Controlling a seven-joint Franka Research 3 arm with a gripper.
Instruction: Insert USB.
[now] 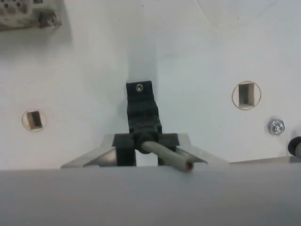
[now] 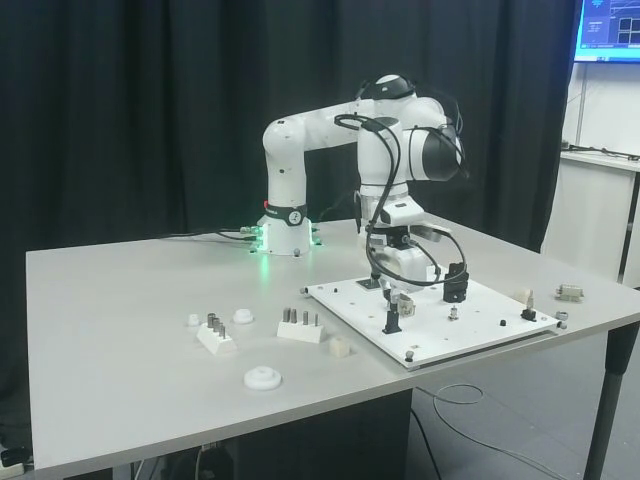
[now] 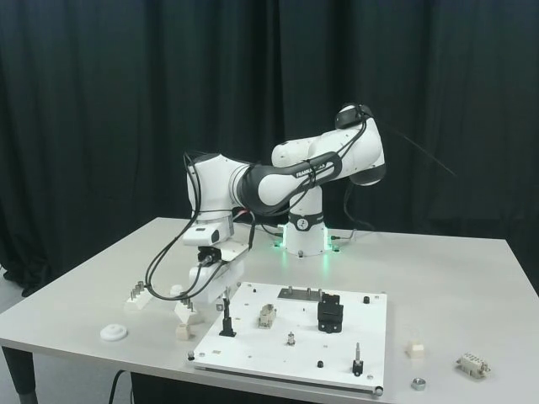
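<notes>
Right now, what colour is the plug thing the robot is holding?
Black. The small black plastic USB plug between the jaws shows best in the wrist view.

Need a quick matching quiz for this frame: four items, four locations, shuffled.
Items:
1. USB plug
2. white disc
3. black block
4. multi-pin connector

Places:
A. on the table, beside a nut
B. between the fingers of the gripper
C. standing alone on the white board
D. on the table near the peg blocks, off the board

Pairs: 1-B, 2-D, 3-C, 4-A
</notes>
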